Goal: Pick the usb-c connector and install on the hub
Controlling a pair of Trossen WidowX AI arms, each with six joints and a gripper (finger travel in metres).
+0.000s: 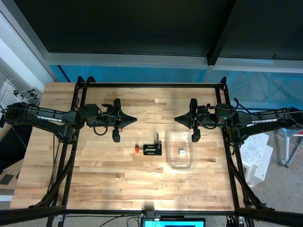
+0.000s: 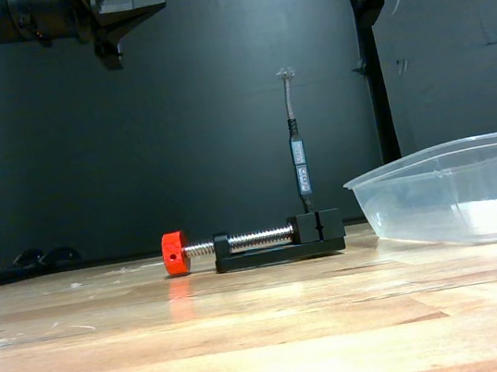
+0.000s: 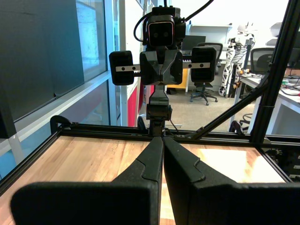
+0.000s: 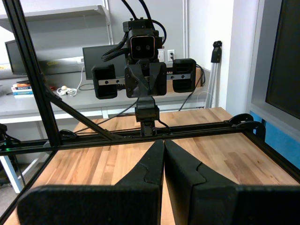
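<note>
L end effector: fingers pressed together, nothing held. It's level and high over the far half of the counter, tip aimed twd the R edge. R end effector is a mirror of it: fingers together, empty, same height, tip aimed twd the L edge. The two tips face each other w/ a gap between. Each wrist cam shows its own fingers meeting in a point, w/ the other arm straight ahead.

Below that gap, toward the near edge and abt mid-counter, the hub lies flat. Its long axis runs parallel to the near edge, and the orange-red knob points at the L edge w/ bare screw thread between knob and block. From the block's R-edge end a slim black stick w/ a braided stub stands upright.

Just beside the hub on the R-edge side, not touching, is a clear tray, long axis near-to-far. A small pale piece lies inside. I can't tell if that's the USB-C part.
</note>
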